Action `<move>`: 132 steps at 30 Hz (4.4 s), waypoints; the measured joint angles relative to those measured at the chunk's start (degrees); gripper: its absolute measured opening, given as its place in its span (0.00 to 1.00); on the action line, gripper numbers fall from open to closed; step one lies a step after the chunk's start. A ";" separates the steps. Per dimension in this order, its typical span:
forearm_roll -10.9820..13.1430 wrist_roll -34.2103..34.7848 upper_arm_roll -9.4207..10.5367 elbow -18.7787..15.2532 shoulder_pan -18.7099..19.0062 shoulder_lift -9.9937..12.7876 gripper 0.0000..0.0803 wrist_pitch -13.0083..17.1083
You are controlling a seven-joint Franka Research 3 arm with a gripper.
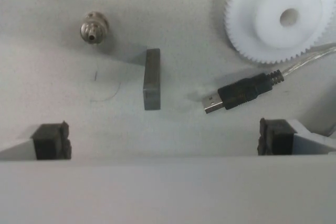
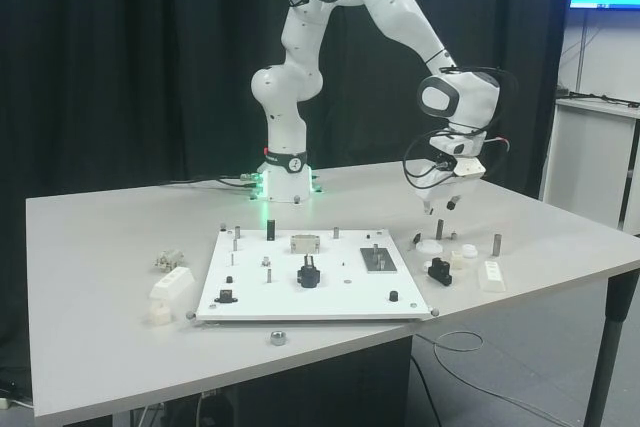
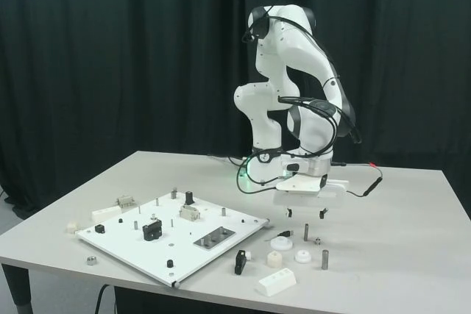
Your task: Remove round peg 3.
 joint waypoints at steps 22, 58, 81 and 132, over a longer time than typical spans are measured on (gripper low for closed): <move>-6.02 2.80 -2.72 -1.12 -2.57 -2.93 1.00 -4.30; -8.12 -7.24 -2.89 -13.14 -21.58 -9.02 1.00 -0.38; -0.92 -9.30 -7.36 -15.09 -22.39 -8.32 1.00 2.56; 4.70 -12.48 -8.30 -15.74 -22.37 -4.47 0.99 7.77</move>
